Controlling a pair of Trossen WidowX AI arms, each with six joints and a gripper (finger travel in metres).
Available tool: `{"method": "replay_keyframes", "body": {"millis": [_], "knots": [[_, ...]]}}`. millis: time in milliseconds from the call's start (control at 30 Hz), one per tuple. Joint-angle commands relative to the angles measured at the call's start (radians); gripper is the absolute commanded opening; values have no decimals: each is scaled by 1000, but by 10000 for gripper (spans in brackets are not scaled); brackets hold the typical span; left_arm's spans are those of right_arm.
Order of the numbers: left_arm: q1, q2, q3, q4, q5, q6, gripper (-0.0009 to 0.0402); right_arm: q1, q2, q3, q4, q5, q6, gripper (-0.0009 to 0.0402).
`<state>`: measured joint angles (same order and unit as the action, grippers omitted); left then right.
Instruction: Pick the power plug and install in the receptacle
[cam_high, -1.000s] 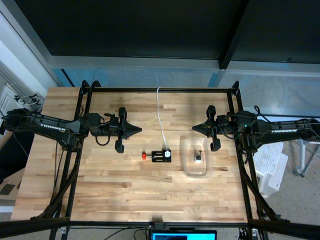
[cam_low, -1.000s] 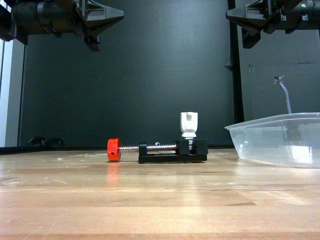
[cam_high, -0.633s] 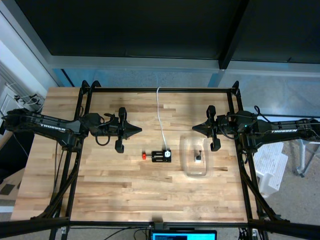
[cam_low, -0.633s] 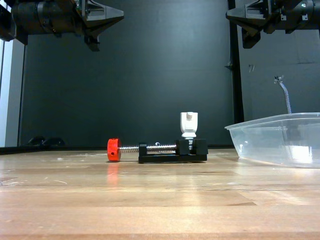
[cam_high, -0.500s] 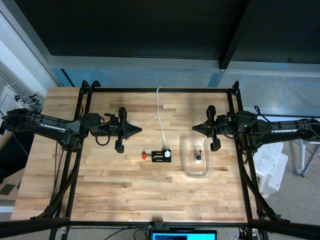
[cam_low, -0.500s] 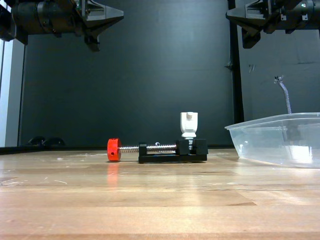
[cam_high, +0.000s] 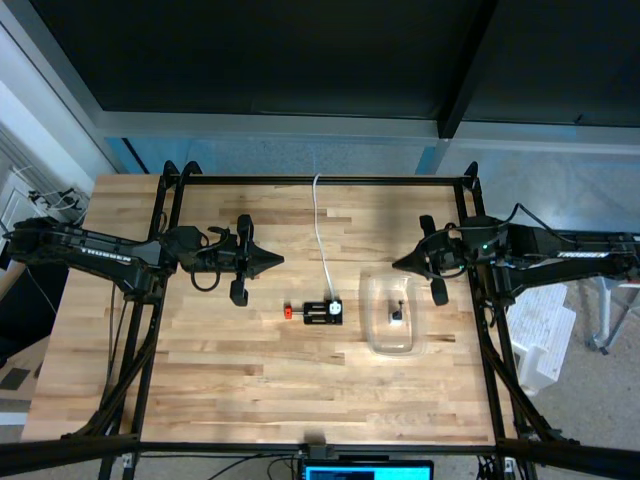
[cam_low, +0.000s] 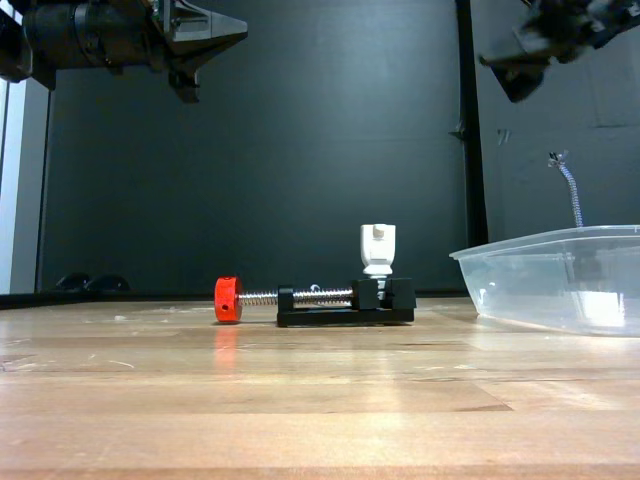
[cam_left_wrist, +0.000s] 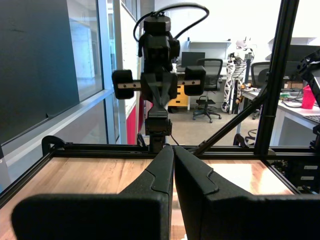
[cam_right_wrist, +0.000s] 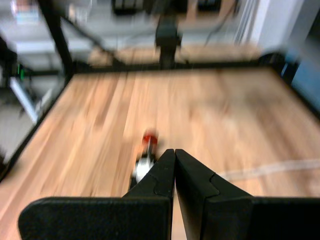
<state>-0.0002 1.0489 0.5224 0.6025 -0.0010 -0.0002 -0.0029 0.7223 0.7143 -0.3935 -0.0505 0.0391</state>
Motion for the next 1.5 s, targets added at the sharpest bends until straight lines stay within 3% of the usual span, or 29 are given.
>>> {"method": "replay_keyframes", "body": {"millis": [33, 400, 500, 600, 700, 833, 1000, 1267, 1500], "knots": [[0, 0, 0, 0, 0, 0, 0, 30, 32, 38, -143, -3, 4, 0], [0, 0, 0, 0, 0, 0, 0, 132, 150, 148, -437, 6, 36, 0], [0, 0, 0, 0, 0, 0, 0, 153, 169, 169, -470, 34, 65, 1], [0, 0, 0, 0, 0, 0, 0, 170, 183, 182, -505, 36, 71, 9], [0, 0, 0, 0, 0, 0, 0, 179, 210, 195, -570, 40, 87, 28], [0, 0, 0, 0, 0, 0, 0, 194, 250, 196, -624, 90, 95, 66], [0, 0, 0, 0, 0, 0, 0, 196, 304, 195, -624, 111, 119, 123], [0, 0, 0, 0, 0, 0, 0, 220, 426, 193, -604, 111, 155, 199], [0, 0, 0, 0, 0, 0, 0, 235, 494, 192, -557, 113, 155, 213]]}}
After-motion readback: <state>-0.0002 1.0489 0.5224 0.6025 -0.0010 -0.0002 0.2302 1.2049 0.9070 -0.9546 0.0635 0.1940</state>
